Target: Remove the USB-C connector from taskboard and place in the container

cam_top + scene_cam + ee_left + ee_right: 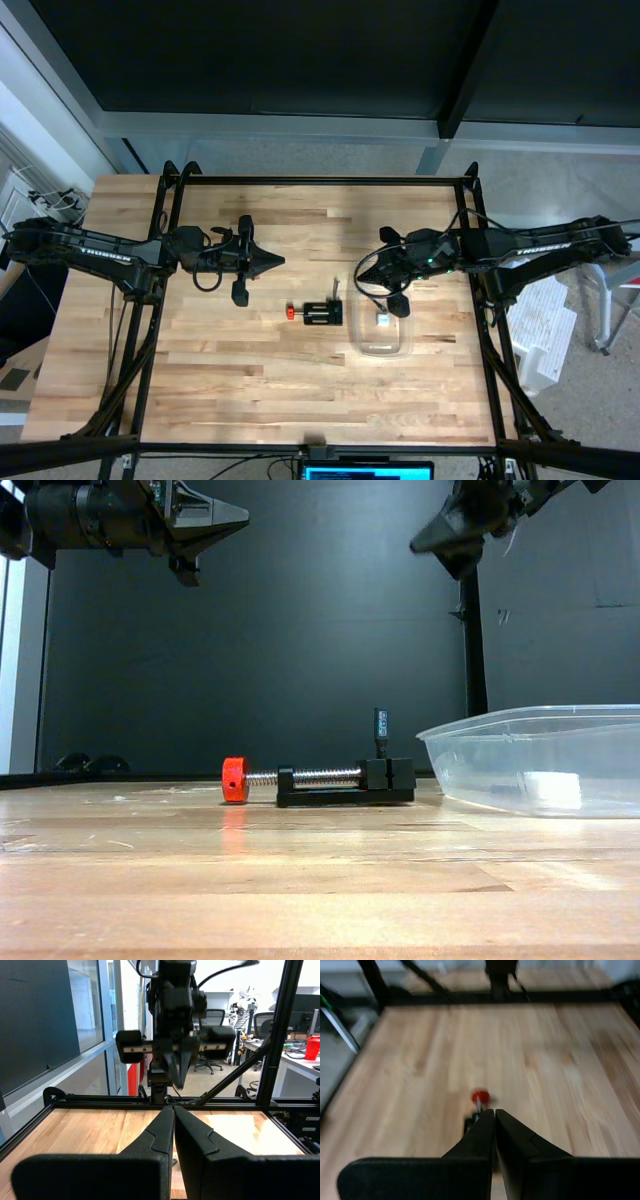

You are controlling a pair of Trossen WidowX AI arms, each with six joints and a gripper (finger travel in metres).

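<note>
Starting with the plug (381,727): thin, dark, upright, seated in the block (390,778) at the end away from the red knob (234,779), touched by nothing. Lying low and flat on the table (200,370), with a bare silver screw (310,777) between knob and plug end.

Just beside the block's plug end, a clear tray (600,745) with low walls; hard to tell whether touching the block or not. Inside, a small white cube (552,789) and nothing else to be made out.

High above the block on its knob side and farther back, the left claw (278,262): clenched, fingers pressed together on nothing, held level and pointing across toward the other arm. High above the block on its tray side, the right claw (494,1112): likewise clenched and empty, tipped downward, with the knob showing just past its tips.

Under the block, pale wooden planks with plain grain and darker streaks, ringed by a black metal frame (320,181). Beyond the block's far side, a dark wall panel (300,60) over a grey ledge and a speckled grey floor. Nearer than the block, at the table's edge, a lit blue screen (365,470). Off past the frame in the left wrist view, glass panels (85,1025) and desk chairs (212,1057) in a bright office.
</note>
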